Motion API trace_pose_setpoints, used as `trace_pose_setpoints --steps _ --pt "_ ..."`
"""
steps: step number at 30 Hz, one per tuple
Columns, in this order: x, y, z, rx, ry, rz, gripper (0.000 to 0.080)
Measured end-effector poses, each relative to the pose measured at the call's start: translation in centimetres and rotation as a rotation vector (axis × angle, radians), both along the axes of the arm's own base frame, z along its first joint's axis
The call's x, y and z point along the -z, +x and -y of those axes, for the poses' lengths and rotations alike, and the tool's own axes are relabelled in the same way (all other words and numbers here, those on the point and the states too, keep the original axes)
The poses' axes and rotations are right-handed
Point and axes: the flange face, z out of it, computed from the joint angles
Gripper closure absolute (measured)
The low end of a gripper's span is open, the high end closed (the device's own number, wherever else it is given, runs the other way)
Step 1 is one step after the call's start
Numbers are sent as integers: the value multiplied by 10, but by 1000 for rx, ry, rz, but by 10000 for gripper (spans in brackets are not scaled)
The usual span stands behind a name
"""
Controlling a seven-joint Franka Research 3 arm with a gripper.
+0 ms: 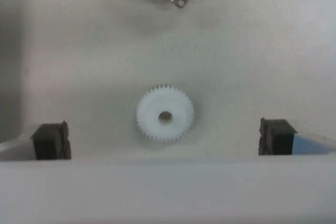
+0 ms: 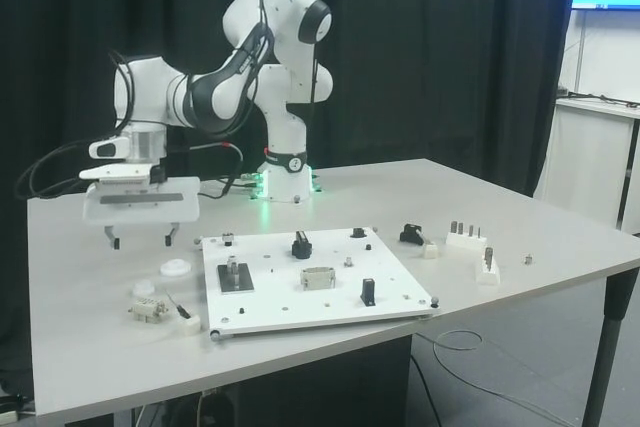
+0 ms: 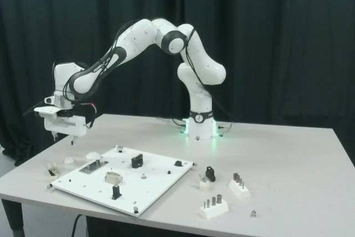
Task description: Pick medium gear.
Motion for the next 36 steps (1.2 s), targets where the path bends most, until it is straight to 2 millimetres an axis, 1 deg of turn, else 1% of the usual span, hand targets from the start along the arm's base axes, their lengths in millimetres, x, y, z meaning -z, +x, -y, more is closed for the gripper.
trace_pose_setpoints --steps 10,18,36 --pt "24 0 7 17 21 -11 3" --pt "42 -1 8 18 34 -29 3" --pt "61 -1 8 13 52 -42 3"
